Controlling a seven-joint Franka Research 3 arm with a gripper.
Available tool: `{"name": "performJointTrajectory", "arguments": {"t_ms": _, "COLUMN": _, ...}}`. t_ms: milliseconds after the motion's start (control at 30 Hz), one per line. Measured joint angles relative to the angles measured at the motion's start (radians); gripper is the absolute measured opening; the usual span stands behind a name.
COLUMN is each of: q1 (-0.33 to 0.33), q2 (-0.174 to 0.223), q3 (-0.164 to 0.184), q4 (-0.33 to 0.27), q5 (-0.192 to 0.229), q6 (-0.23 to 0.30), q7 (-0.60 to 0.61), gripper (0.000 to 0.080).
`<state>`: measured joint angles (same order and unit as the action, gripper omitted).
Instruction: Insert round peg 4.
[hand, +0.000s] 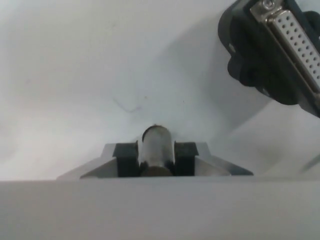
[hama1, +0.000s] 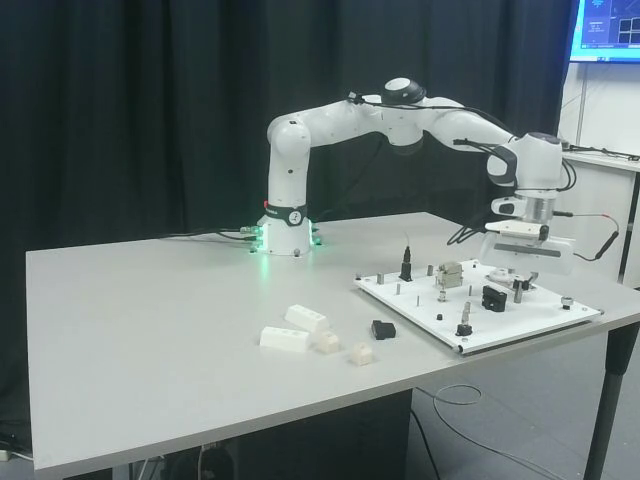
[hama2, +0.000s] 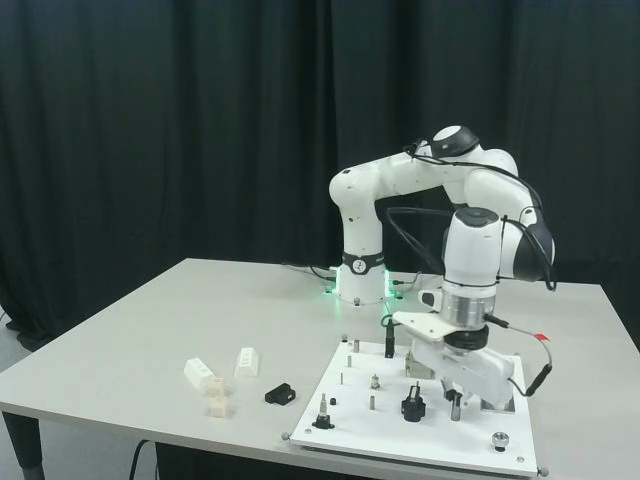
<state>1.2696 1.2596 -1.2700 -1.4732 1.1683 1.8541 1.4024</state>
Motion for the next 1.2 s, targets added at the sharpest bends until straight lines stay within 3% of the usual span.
{"name": "performJointTrajectory", "arguments": {"t_ms": 1000, "q1": -0.009, "q2": -0.003, "q3": 0.009, "q4": 0.002, "q5": -0.004, "q6": 0.005, "q7": -0.001, "gripper": 0.0149}}
{"name": "performJointTrajectory", "arguments": {"t_ms": 1033, "q1": -0.009, "q2": -0.004, "q3": 0.008, "q4": 0.002, "q5": -0.005, "q6": 0.003, "q7": -0.001, "gripper": 0.0456}}
{"name": "performJointTrajectory", "arguments": {"t_ms": 1200, "q1": -0.011, "q2": -0.016, "q3": 0.007, "q4": 0.003, "q5": -0.018, "q6": -0.005, "q7": -0.001, "gripper": 0.0456}}
